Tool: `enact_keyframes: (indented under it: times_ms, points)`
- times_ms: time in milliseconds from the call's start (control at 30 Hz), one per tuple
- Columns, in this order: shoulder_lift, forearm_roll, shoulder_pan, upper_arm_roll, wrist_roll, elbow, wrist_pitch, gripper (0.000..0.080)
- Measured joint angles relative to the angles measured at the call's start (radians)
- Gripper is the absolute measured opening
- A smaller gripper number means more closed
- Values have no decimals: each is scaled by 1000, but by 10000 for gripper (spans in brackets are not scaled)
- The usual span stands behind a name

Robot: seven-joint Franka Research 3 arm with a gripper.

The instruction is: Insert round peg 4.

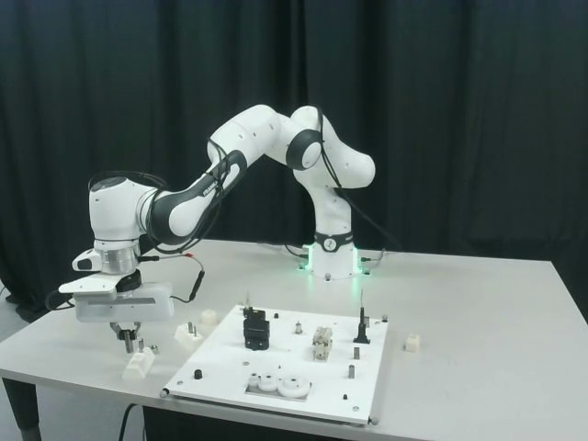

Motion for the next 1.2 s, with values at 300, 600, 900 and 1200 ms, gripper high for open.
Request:
enact_keyframes:
  times_ms: [300, 600, 900, 1200]
  points:
    - [4, 0, 0, 1, -2, 0, 1, 152]
    - [7, 0, 0, 7, -2, 0, 5, 152]
    - [7, 1, 1, 9, -1, 0, 10, 152]
    - [7, 1, 1, 9, -1, 0, 15, 152]
